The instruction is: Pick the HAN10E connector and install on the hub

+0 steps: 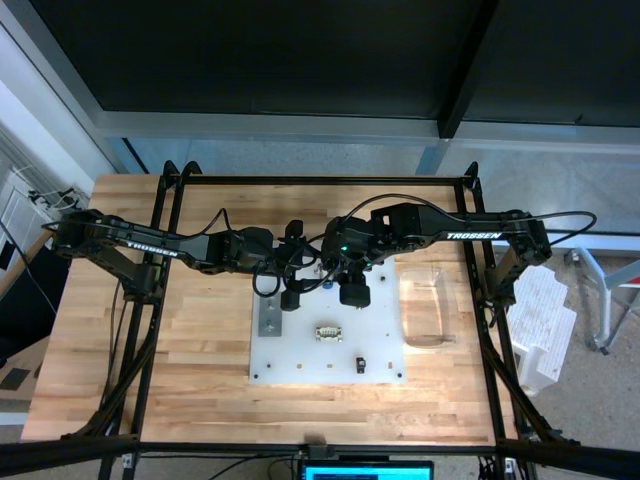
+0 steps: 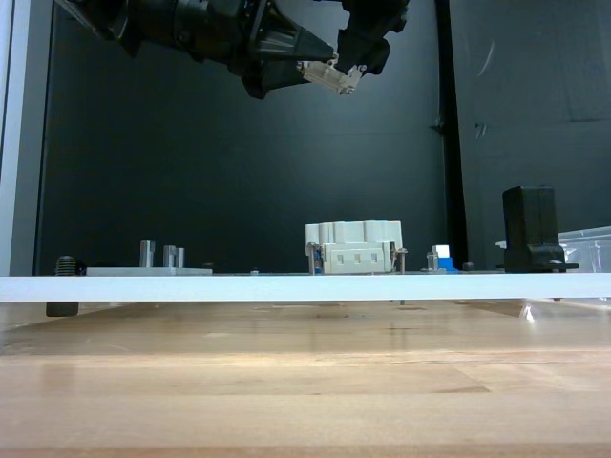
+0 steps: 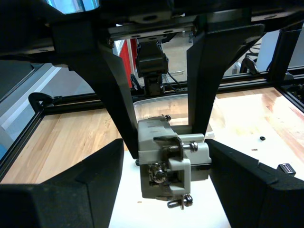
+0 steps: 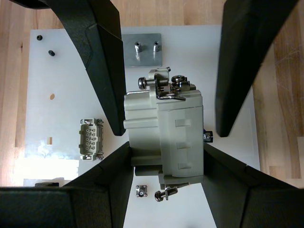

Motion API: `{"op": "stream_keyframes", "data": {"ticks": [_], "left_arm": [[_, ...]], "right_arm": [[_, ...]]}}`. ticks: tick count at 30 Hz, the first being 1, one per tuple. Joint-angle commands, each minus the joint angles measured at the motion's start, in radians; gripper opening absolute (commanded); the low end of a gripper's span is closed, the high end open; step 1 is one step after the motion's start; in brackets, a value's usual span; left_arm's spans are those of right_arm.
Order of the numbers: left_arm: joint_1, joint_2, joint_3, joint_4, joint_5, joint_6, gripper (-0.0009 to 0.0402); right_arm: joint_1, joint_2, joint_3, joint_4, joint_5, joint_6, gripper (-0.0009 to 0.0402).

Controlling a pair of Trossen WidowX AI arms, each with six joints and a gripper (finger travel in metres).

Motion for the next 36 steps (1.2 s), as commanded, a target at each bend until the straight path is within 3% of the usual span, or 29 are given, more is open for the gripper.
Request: {"op": "stream_keyframes", "data": {"ticks": [1, 14, 23, 27, 36], "left_arm": [[0.0, 0.0, -0.001, 0.0, 0.003, 0.002, 0.021], [0.0, 0.0, -0.001, 0.0, 0.006, 0.002, 0.0141], [0.0, 0.0, 0.001, 0.0, 0.006, 0.029, 0.0125], [0.0, 0.0, 0.001, 0.0, 0.006, 0.031, 0.0124], [0.0, 0.0, 0.001, 0.002, 0.005, 0.047, 0.0124]], "right_arm": [[0.0, 0.0, 0.0, -0.001, 0.0, -0.001, 0.0149], [0.0, 0.0, 0.0, -0.002, 0.004, 0.002, 0.0149], [0.0, -0.002, 0.0, -0.002, 0.004, 0.0, 0.0153], [0.0, -0.011, 0.0, 0.0, 0.004, 0.003, 0.0183], [0.0, -0.029, 0.0, 0.0, 0.004, 0.008, 0.0291]]}}
